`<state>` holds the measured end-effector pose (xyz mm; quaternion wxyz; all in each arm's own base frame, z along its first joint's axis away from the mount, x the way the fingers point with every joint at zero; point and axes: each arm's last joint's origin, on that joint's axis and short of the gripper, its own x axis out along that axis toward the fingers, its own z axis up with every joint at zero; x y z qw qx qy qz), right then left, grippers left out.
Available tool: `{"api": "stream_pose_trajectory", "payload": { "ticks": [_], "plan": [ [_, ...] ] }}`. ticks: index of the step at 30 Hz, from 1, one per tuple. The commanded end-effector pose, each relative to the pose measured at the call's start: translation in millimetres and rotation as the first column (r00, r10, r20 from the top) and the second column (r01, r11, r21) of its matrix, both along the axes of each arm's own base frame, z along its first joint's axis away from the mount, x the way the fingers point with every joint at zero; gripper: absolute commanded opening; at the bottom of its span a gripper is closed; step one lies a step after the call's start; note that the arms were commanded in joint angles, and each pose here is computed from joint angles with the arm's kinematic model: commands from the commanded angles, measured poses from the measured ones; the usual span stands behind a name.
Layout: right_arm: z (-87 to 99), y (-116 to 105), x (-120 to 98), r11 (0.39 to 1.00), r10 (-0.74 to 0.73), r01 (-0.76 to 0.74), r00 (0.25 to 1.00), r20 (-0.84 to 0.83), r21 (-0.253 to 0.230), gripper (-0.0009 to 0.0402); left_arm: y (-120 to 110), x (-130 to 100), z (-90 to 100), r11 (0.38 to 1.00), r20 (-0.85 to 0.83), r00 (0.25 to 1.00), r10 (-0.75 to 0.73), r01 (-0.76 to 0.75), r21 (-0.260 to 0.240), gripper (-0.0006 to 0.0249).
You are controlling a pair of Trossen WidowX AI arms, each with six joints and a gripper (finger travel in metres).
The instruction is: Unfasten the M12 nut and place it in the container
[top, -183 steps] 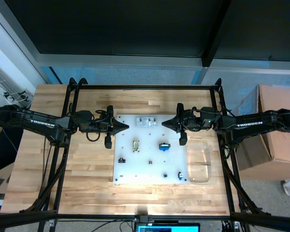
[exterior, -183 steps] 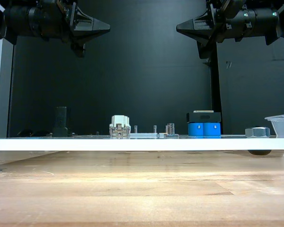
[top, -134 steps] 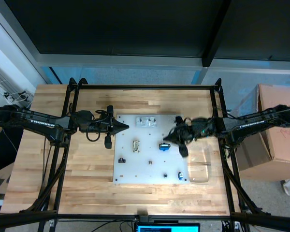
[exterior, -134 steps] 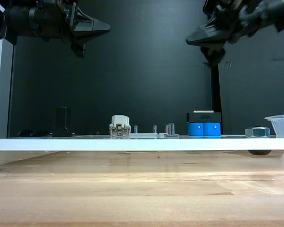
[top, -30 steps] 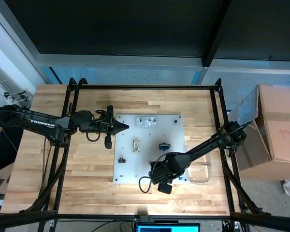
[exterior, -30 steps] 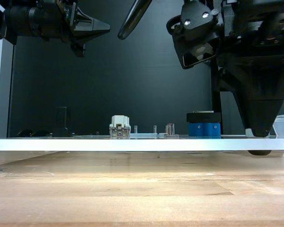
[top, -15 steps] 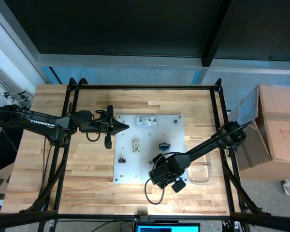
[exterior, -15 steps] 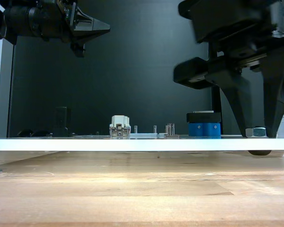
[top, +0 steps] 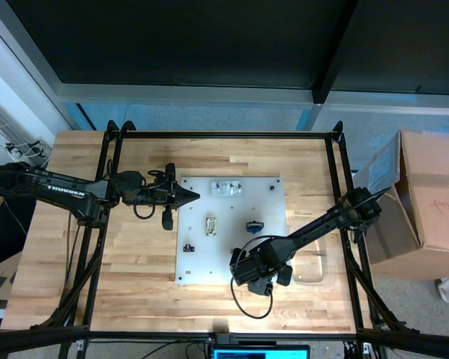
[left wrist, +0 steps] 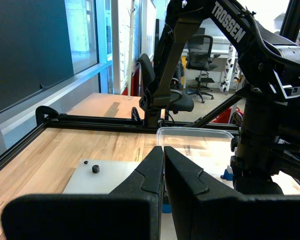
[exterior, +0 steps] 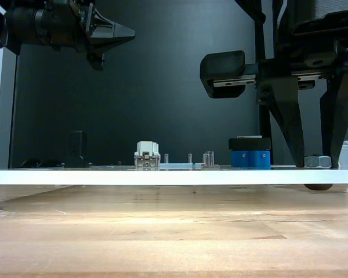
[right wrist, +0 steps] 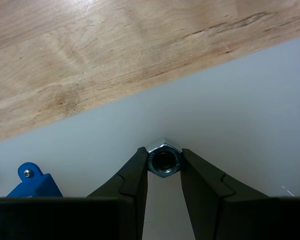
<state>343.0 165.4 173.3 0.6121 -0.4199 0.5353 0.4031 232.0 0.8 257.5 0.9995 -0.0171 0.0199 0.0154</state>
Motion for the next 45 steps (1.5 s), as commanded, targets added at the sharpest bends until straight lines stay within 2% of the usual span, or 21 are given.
{"api": "stream_pose_trajectory", "payload": {
  "ticks": [1, 5, 13, 16, 19, 21, 23, 27, 30, 33, 35, 45],
  "plan": [
    [-0.1, 0.2, 0.4, 1.0, -0.013, 0.013, 1.0, 0.003, 0.001, 0.003, 0.1, 0.1, 0.1, 1.0, 0.0, 1.0, 0.0, 0.0, 0.0, 0.0],
    [-0.1, 0.2, 0.6, 1.0, -0.029, 0.029, 1.0, 0.004, 0.003, 0.0069, 0.0, 0.1, 0.1, 1.0, 0.0, 1.0, 0.0, 0.0, 0.0, 0.0],
    [2.6, 0.1, 0.2, 0.998, -0.067, 0.066, 0.998, 0.01, 0.011, 0.0175, 0.0, 0.1, 0.1, 1.0, 0.0, 1.0, 0.0, 0.0, 0.0, 0.0],
    [8.2, -0.3, -2.6, 0.995, -0.103, 0.103, 0.995, 0.007, 0.016, 0.0196, 0.0, 0.1, 0.0, 1.0, 0.0, 1.0, 0.0, 0.0, 0.0, 0.0],
    [16.9, -1.5, -5.7, 0.972, -0.232, 0.232, 0.973, 0.007, 0.039, 0.02, 0.0, 0.1, 0.1, 1.0, 0.0, 1.0, 0.0, 0.0, 0.0, 0.0],
    [23.7, -2.3, -7.6, 0.937, -0.344, 0.344, 0.939, 0.001, 0.068, 0.0196, 0.0, 0.1, 0.1, 1.0, 0.0, 1.0, 0.0, 0.0, 0.0, 0.0],
    [32.4, -3.5, -10.0, 0.869, -0.487, 0.485, 0.873, -0.005, 0.102, 0.0186, 0.0, 0.1, 0.0, 1.0, 0.0, 1.0, 0.0, 0.0, 0.0, 0.0],
    [43.3, -6.1, -13.2, 0.616, -0.775, 0.773, 0.63, -0.06, 0.152, 0.0144, 0.0, 0.1, 0.1, 1.0, 0.0, 1.0, 0.0, 0.0, 0.0, 0.0],
    [43.6, -6.9, -15.9, 0.464, -0.871, 0.875, 0.478, -0.109, 0.137, 0.0097, 0.0, 0.1, 0.1, 1.0, 0.0, 1.0, 0.0, 0.0, 0.0, 0.0],
    [38.9, -6.5, -18.0, 0.399, -0.896, 0.909, 0.415, -0.16, 0.125, 0.0042, 0.0, 0.1, 0.0, 1.0, 0.0, 1.0, 0.0, 0.0, 0.0, 0.0],
    [35.4, -6.0, -18.4, 0.383, -0.901, 0.915, 0.4, -0.165, 0.129, -0.0001, 0.1, 0.1, 0.0, 1.0, 0.0, 1.0, 0.0, 0.0, 0.0, 0.0],
    [19.3, -1.3, -20.1, 0.367, -0.893, 0.917, 0.395, -0.214, 0.158, 0.0, 0.1, 0.1, 0.1, 1.0, 0.0, 1.0, 0.0, 0.0, 0.0, 0.0]
  ]
}}
